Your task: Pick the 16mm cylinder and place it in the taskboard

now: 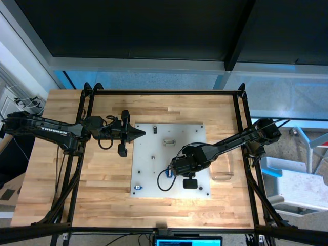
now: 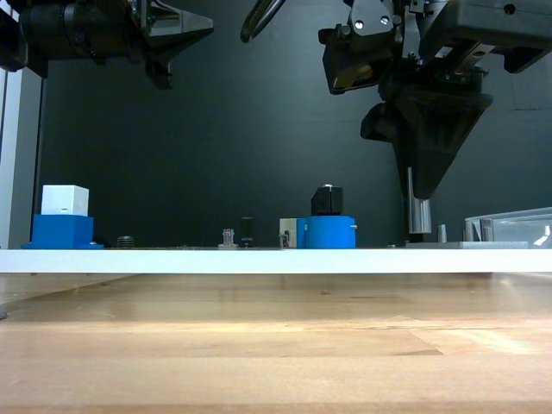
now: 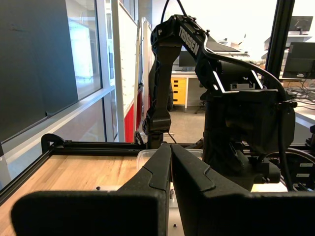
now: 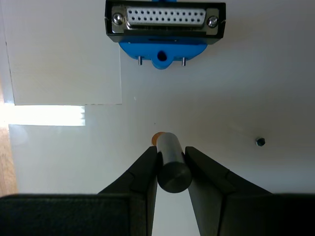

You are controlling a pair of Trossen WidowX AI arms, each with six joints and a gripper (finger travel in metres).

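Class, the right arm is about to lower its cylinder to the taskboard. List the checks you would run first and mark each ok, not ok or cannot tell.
1. Right gripper shut on the cylinder: ok.
2. Cylinder upright, pointing down at the taskboard: ok.
3. Gap between cylinder and board in the low view: ok.
4. Cylinder lined up with its hole: cannot tell; only an orange edge shows beneath it.
5. Left gripper shut, parked high at the board's left edge, apart from the right arm: ok.

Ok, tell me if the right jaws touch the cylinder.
Touching: right wrist view shows the right gripper clamping the cylinder over the taskboard. Left gripper hovers shut at its left edge.
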